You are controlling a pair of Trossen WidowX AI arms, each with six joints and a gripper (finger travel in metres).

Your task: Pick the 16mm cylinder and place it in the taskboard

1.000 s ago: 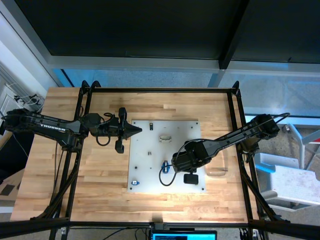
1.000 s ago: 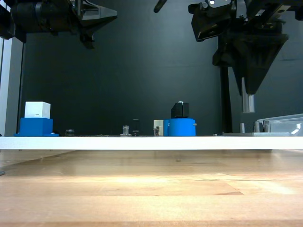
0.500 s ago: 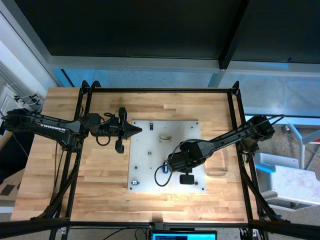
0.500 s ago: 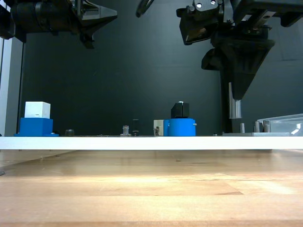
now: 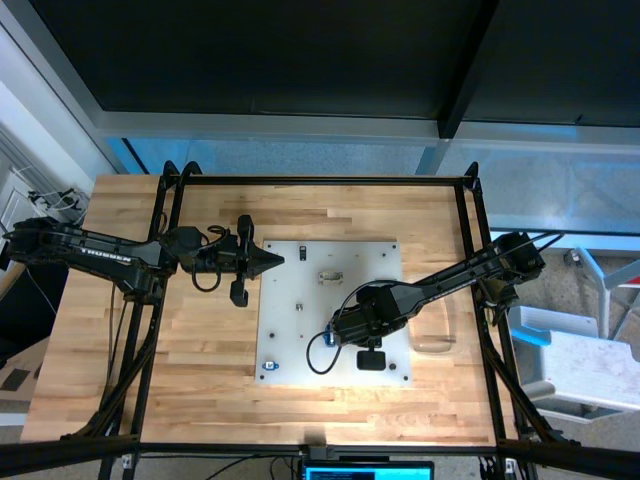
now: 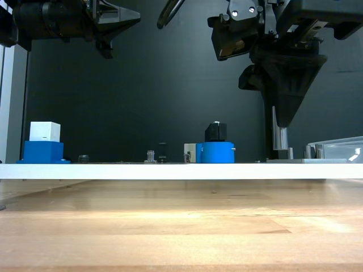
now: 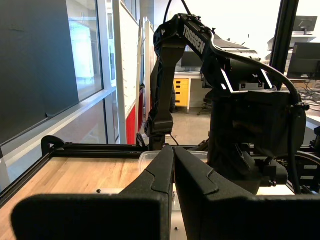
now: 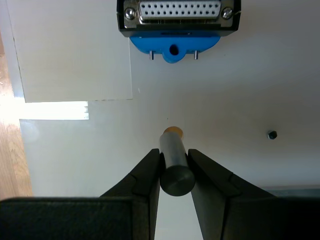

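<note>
The 16mm cylinder (image 8: 175, 165) is a dull-grey metal peg held upright between the fingers of my right gripper (image 8: 173, 170), which is shut on it. Just past its lower end is a small brownish hole (image 8: 173, 131) in the white taskboard (image 8: 240, 95). In the low view the cylinder (image 6: 279, 137) hangs from the right gripper (image 6: 280, 120), its lower end slightly above the taskboard (image 6: 170, 171). From above, the right gripper (image 5: 340, 333) is over the taskboard's (image 5: 295, 330) near middle. My left gripper (image 5: 274, 260) is shut and empty, hovering high at the board's left edge.
A clear plastic tray (image 5: 436, 338) lies just right of the board. A blue round part (image 6: 218, 152) stands left of the cylinder, and a blue base with a white cube (image 6: 44, 144) at the far left. A multi-pin connector on a blue mount (image 8: 178, 20) sits beyond the hole.
The right gripper has moved left and down with the cylinder, bringing its lower end close to the board. The left arm has not moved.
</note>
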